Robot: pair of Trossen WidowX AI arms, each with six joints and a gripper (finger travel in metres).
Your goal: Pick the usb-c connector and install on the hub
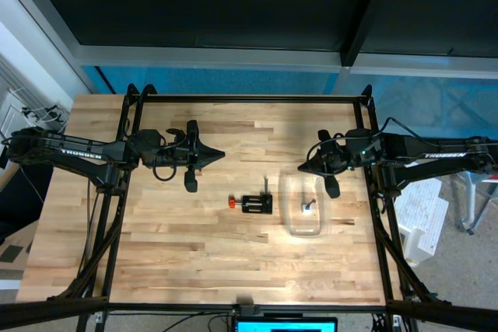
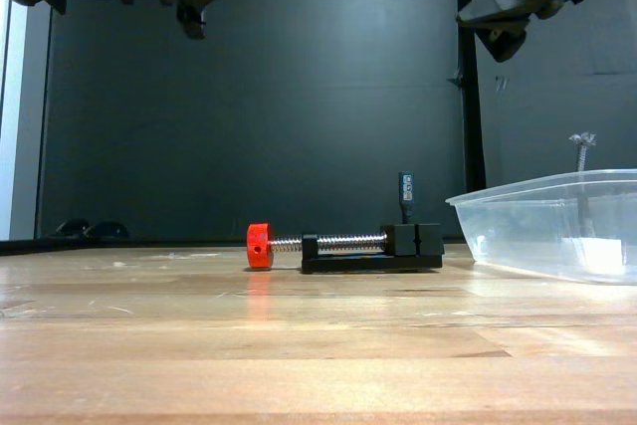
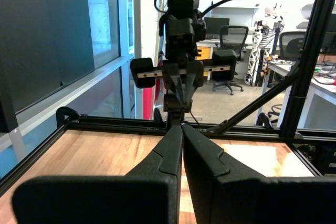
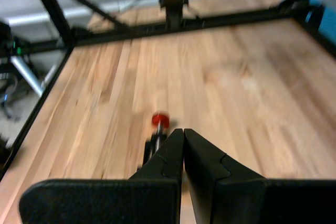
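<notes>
**Both claws high and pinched shut; plug upright on the hub**

From the near edge, a wide band of bare table [image 1: 156, 262] runs up to the hub [image 1: 257, 204], with open wood in front of it and to its left. The hub lies mid-table with its red knob [image 1: 232, 202] pointing left. Near its right end sits the clear tray [image 1: 285, 192], a narrow gap between them, with a small dark-and-pale bit [image 1: 309, 206] inside. The usb-c connector [image 2: 405, 186] stands upright at the hub's block end, away from the knob.

My left claw [image 1: 220, 154] hangs high over the wood, left of the hub and beyond it. Its fingers [image 3: 165, 161] are pressed together on nothing. My right claw [image 1: 302, 167] hangs just as high near the tray's far edge, also pinched together and empty. Beyond both, the black frame rail [image 1: 249, 99] borders the table's far edge.
</notes>
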